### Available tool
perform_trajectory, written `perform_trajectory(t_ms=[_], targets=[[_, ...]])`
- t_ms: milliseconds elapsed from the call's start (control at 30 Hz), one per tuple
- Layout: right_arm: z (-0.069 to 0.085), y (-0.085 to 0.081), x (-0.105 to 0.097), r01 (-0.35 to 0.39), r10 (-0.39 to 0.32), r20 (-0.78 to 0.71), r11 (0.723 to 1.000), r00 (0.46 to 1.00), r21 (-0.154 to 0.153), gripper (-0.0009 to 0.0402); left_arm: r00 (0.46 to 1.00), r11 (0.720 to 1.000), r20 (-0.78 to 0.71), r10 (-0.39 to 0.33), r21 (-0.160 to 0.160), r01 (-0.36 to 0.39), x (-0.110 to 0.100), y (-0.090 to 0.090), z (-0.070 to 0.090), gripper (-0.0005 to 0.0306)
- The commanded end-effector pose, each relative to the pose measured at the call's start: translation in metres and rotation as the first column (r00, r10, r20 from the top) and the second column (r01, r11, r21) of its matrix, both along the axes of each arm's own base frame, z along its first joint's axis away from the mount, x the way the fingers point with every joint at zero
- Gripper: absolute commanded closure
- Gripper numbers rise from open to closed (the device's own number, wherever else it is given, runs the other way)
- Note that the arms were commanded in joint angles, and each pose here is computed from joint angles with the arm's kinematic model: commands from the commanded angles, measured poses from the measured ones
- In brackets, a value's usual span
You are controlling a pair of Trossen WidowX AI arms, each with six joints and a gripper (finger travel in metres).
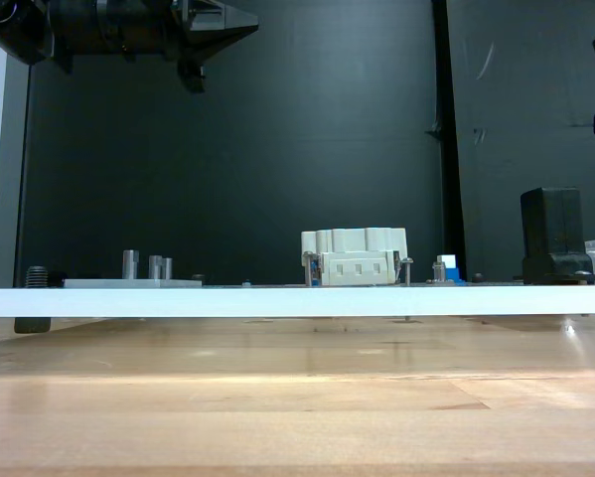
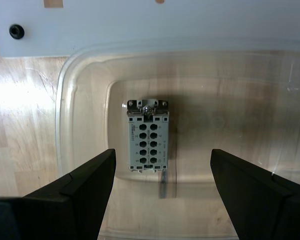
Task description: Pick the HAN10E connector and install on the hub
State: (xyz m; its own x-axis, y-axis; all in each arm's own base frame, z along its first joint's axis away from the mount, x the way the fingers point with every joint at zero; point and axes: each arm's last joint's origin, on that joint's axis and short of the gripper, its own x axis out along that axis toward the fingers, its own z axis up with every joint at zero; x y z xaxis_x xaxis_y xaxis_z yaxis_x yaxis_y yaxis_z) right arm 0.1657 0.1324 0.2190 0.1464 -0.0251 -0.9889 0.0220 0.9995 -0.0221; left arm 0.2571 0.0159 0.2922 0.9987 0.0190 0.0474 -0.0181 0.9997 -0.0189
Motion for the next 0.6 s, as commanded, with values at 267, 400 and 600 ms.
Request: perform_trajectory(t_ms=[267,400,600], targets=[[-0.019,0.005,0.002,-0.009,0.009,0.008,1.000,1.000,0.009,0.0129,1.000,1.000,0.000,0.000,0.000,0.000,0.000,0.000,0.000,0.0300],[-0.026,0.005,0.000,-0.009,0.008,0.013,1.000,1.000,0.017,0.0129,1.000,1.000,0.000,0.000,0.000,0.000,0.000,0.000,0.000,0.0300],[-0.031,0.004,-0.001,0.003,-0.003,0.012,1.000,1.000,0.017,0.0129,1.000,1.000,0.000,0.000,0.000,0.000,0.000,0.000,0.000,0.0300]])
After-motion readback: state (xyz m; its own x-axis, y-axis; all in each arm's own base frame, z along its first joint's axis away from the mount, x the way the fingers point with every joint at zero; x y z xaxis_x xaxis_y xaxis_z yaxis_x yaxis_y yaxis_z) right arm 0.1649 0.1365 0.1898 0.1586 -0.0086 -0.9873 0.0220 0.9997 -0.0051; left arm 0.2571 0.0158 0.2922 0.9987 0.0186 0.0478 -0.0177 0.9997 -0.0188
